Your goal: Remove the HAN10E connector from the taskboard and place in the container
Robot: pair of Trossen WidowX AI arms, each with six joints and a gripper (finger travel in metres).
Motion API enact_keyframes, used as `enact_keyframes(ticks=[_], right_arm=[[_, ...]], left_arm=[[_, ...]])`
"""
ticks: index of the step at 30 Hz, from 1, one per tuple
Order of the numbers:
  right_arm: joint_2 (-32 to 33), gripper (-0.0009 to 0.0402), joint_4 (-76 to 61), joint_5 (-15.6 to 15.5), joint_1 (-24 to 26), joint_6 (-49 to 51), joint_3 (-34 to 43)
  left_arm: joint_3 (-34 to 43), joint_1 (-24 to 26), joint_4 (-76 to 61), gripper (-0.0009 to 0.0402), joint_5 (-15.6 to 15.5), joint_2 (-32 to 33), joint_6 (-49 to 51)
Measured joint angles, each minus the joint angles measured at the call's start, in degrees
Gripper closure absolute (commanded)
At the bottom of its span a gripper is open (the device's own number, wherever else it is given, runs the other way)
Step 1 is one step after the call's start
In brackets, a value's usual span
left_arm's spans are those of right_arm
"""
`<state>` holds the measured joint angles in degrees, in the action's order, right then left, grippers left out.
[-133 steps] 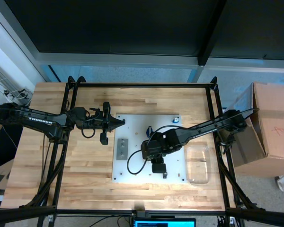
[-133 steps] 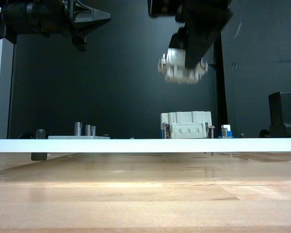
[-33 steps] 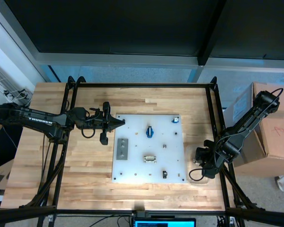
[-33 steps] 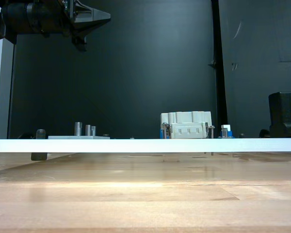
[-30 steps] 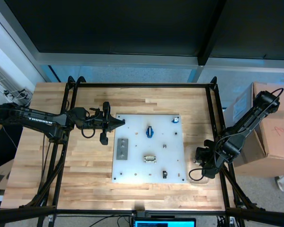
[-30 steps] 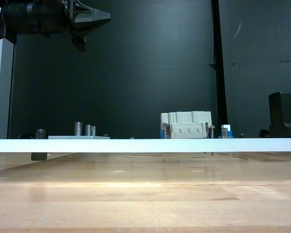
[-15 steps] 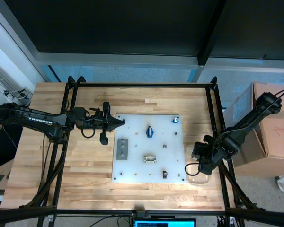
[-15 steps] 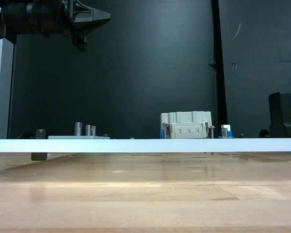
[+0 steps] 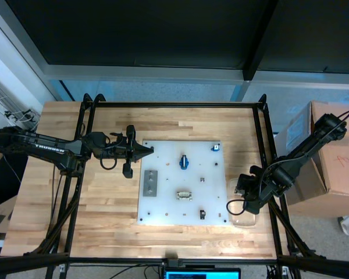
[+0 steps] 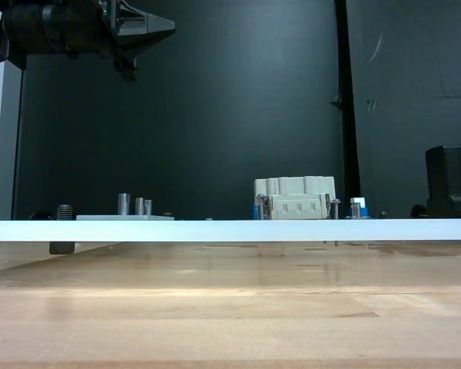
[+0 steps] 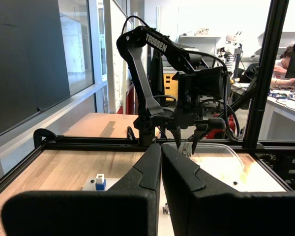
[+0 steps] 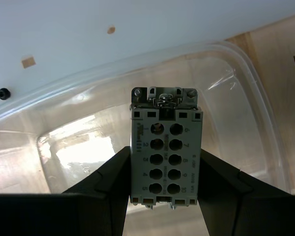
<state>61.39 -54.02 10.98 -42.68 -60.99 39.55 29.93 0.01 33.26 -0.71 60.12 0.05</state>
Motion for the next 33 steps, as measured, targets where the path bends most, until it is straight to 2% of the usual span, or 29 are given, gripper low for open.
enact_keyframes(ticks=[28,33], right_arm=[[0.0,0.03,8.1,0.0,-1.4,0.0,-9.3],[0.0,0.0271,9.2,-0.1,-1.5,0.0,-10.6]], left_arm=[[0.0,0.0,0.0,0.0393,0.0,0.0,0.0],[0.0,0.0,0.0,0.0393,0.0,0.0,0.0]])
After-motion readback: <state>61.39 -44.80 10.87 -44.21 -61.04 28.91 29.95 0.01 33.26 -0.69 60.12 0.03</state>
